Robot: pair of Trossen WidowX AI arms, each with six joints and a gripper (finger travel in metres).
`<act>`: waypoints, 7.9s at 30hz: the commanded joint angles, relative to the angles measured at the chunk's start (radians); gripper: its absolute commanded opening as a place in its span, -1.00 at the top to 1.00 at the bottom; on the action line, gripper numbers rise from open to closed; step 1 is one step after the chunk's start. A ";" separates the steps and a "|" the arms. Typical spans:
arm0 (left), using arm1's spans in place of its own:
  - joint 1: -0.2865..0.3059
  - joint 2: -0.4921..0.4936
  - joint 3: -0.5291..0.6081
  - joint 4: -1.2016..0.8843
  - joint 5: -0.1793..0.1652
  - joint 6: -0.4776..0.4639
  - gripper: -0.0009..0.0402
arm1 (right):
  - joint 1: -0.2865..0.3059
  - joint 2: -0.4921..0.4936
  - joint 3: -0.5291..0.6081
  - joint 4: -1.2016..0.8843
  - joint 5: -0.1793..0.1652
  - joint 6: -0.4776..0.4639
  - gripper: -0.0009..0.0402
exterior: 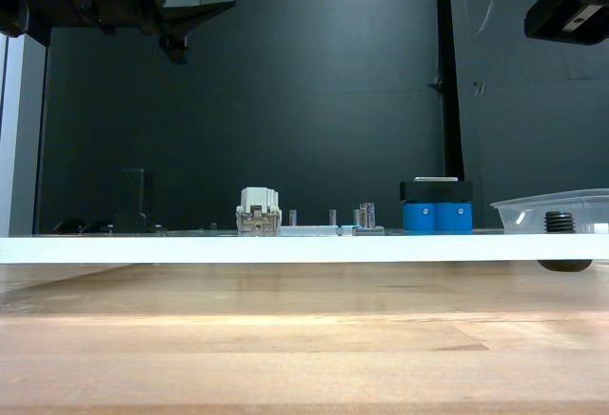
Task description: Pick the RJ45 connector and install on taskboard
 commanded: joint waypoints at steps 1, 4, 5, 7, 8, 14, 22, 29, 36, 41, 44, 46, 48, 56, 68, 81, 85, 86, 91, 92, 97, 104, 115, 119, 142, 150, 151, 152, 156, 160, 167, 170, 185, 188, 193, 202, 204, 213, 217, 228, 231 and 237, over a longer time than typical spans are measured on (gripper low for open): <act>0.000 0.000 0.000 0.000 0.000 0.000 0.96 | 0.003 0.022 0.001 0.006 -0.001 0.018 0.96; 0.000 0.000 0.000 0.000 0.000 0.000 0.96 | 0.006 0.041 0.019 0.005 0.000 0.018 0.96; 0.000 0.000 0.000 0.000 0.000 0.000 0.96 | 0.006 0.047 0.027 0.005 0.000 0.018 0.96; 0.000 0.000 0.000 0.000 0.000 0.000 0.96 | 0.007 0.061 0.045 -0.005 0.002 0.018 0.96; 0.000 0.000 0.000 0.000 0.000 0.000 0.96 | 0.007 0.069 0.052 -0.008 0.001 0.018 0.96; 0.000 0.000 0.000 0.000 0.000 0.000 0.96 | 0.009 0.095 0.057 0.002 0.001 0.023 0.96; 0.000 0.000 0.000 0.000 0.000 0.000 0.96 | 0.013 0.117 0.057 0.018 0.000 0.042 0.96; 0.000 0.000 0.000 0.000 0.000 0.000 0.96 | 0.015 0.117 0.047 0.015 0.001 0.042 0.96; 0.000 0.000 0.000 0.000 0.000 0.000 0.96 | 0.017 0.117 0.043 0.016 0.001 0.042 0.96; 0.000 0.000 0.000 0.000 0.000 0.000 0.96 | 0.019 0.117 0.042 0.015 0.001 0.042 0.96; 0.000 0.000 0.000 0.000 0.000 0.000 0.96 | 0.020 0.117 0.042 0.016 0.000 0.042 0.96; 0.000 0.000 0.000 0.000 0.000 0.000 0.96 | 0.021 0.117 0.042 0.016 0.000 0.044 0.96; 0.000 0.000 0.000 0.000 0.000 0.000 0.96 | 0.022 0.116 0.042 0.017 0.001 0.044 0.96; 0.000 0.000 0.000 0.000 0.000 0.000 0.96 | 0.025 0.117 0.042 0.023 0.001 0.045 0.96; 0.000 0.000 0.000 0.000 0.000 0.000 0.96 | 0.026 0.119 0.038 0.027 0.009 0.044 0.96; 0.000 0.000 0.000 0.000 0.000 0.000 0.96 | 0.027 0.119 0.006 0.054 0.010 0.044 0.96; 0.000 0.000 0.000 0.000 0.000 0.000 0.96 | 0.027 0.119 -0.011 0.079 0.009 0.044 0.96; 0.000 0.000 0.000 0.000 0.000 0.000 0.96 | 0.026 0.119 -0.016 0.087 0.009 0.044 0.96; 0.000 0.000 0.000 0.000 0.000 0.000 0.96 | 0.027 0.119 -0.030 0.106 0.008 0.044 0.96; 0.000 0.000 0.000 0.000 0.000 0.000 0.96 | 0.026 0.119 -0.029 0.106 0.008 0.044 0.96; 0.000 0.000 0.000 0.000 0.000 0.000 0.96 | 0.026 0.119 -0.028 0.101 0.008 0.044 0.96; 0.000 0.000 0.000 0.000 0.000 0.000 0.96 | 0.026 0.116 -0.027 0.101 0.009 0.044 0.96; 0.000 0.000 0.000 0.000 0.000 0.000 0.96 | 0.026 0.108 -0.020 0.102 0.009 0.045 0.64; 0.000 0.000 0.000 0.000 0.000 0.000 0.96 | 0.026 0.100 -0.020 0.100 0.009 0.053 0.48; 0.000 0.000 0.000 0.000 0.000 0.000 0.96 | 0.027 -0.069 -0.014 0.006 0.009 0.071 -0.04; 0.000 0.000 0.000 0.000 0.000 0.000 0.96 | 0.026 -0.080 -0.014 -0.005 0.009 0.070 0.05; 0.000 0.000 0.000 0.000 0.000 0.000 0.96 | 0.026 -0.082 -0.014 -0.006 0.009 0.069 0.06; 0.000 0.000 0.000 0.000 0.000 0.000 0.96 | 0.025 -0.088 -0.014 -0.009 0.010 0.063 0.07; 0.000 0.000 0.000 0.000 0.000 0.000 0.96 | 0.001 -0.107 -0.015 -0.019 0.014 0.034 0.14; 0.000 0.000 0.000 0.000 0.000 0.000 0.96 | -0.020 -0.116 -0.015 -0.018 0.062 -0.013 0.27; 0.000 0.000 0.000 0.000 0.000 0.000 0.96 | -0.076 -0.127 -0.015 -0.002 0.062 -0.098 0.60; 0.000 0.000 0.000 0.000 0.000 0.000 0.96 | -0.108 -0.142 -0.016 0.018 0.063 -0.130 0.75; 0.000 0.000 0.000 0.000 0.000 0.000 0.96 | -0.352 -0.250 -0.068 0.138 0.062 -0.343 0.96; 0.000 0.000 0.000 0.000 0.000 0.000 0.96 | -0.412 -0.260 -0.069 0.169 0.062 -0.380 0.96; 0.000 0.000 0.000 0.000 0.000 0.000 0.96 | -0.502 -0.265 -0.069 0.227 0.060 -0.478 0.96; 0.000 0.000 0.000 0.000 0.000 0.000 0.96 | -0.603 -0.273 -0.086 0.386 -0.038 -0.603 0.96; 0.000 0.000 0.000 0.000 0.000 0.000 0.96 | -0.622 -0.281 -0.102 0.436 -0.056 -0.614 0.96; 0.000 0.000 0.000 0.000 0.000 0.000 0.96 | -0.653 -0.349 -0.241 0.765 -0.055 -0.618 0.96; 0.000 0.000 0.000 0.000 0.000 0.000 0.96 | -0.655 -0.384 -0.313 0.922 -0.055 -0.607 0.96; 0.000 0.000 0.000 0.000 0.000 0.000 0.96 | -0.655 -0.430 -0.471 1.242 -0.053 -0.534 0.96; 0.000 0.000 0.000 0.000 0.000 0.000 0.96 | -0.654 -0.430 -0.512 1.332 -0.051 -0.506 0.96; 0.000 0.000 0.000 0.000 0.000 0.000 0.96 | -0.655 -0.430 -0.568 1.426 -0.043 -0.513 0.96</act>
